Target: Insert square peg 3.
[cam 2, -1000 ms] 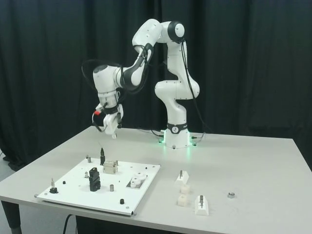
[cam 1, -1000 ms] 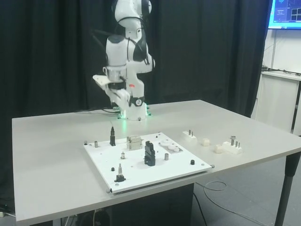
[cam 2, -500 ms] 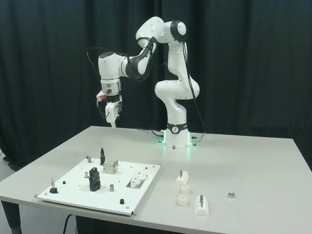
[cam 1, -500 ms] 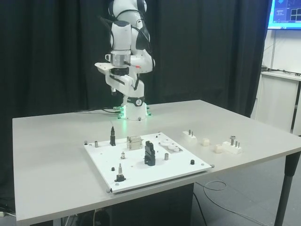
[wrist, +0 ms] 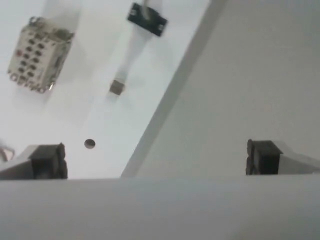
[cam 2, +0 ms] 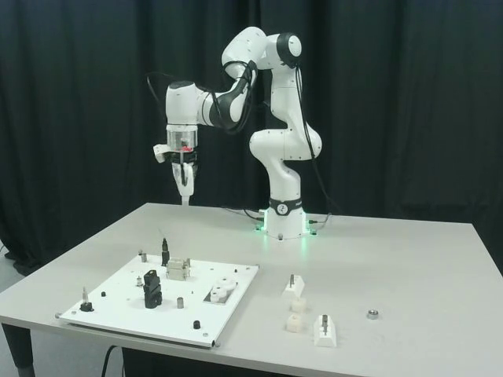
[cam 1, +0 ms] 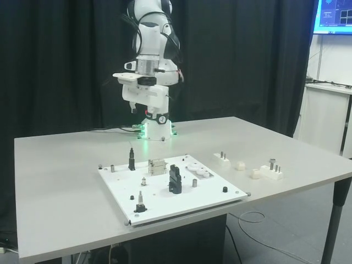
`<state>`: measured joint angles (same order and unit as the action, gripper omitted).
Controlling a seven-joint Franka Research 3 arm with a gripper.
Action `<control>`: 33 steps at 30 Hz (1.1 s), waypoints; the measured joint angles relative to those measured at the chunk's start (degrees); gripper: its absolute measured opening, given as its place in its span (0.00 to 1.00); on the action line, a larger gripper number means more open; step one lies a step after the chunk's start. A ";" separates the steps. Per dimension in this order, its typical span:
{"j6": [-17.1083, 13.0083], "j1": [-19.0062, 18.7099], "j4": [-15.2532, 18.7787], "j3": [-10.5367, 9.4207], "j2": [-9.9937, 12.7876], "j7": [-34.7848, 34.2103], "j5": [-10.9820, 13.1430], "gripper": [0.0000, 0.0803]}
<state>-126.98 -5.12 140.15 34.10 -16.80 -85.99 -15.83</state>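
Note:
My gripper [wrist: 155, 159] is open, its black fingertips [wrist: 47, 161] far apart with nothing between them. It hangs high above the table [cam 1: 66, 181], pointing down, over the far edge of the white board [cam 1: 165, 206]. The gripper [cam 1: 146, 107] stands in front of the arm's base; the second room view shows the gripper [cam 2: 185, 196] well above the board [cam 2: 126, 314]. In the wrist view a small grey square peg [wrist: 116, 88] stands on the board [wrist: 125, 130] near a multi-pin connector [wrist: 37, 55]. White holders with pegs [cam 1: 272, 170] lie right of the board.
On the board stand a black clamp [cam 1: 175, 179], a connector block [cam 1: 157, 166] and several short posts [cam 1: 131, 158]. More white blocks [cam 2: 297, 305] and a small ring [cam 2: 372, 314] lie on the table. A side counter [cam 1: 324, 110] stands at the far right.
The arm has risen and swung toward the base, and the wrist has turned so that the gripper now points straight down. Nothing on the table has moved.

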 joint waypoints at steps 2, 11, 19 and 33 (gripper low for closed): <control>-0.87 -0.03 0.30 -0.26 0.10 2.49 0.00 1.00; -5.51 -0.68 0.94 -1.27 2.53 10.63 0.05 1.00; -11.24 -1.97 0.94 -1.43 6.97 14.80 0.49 1.00; -21.28 -3.05 0.74 -1.57 15.23 17.09 4.20 1.00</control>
<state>-148.26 -8.17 140.89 32.53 -1.57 -68.90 -11.63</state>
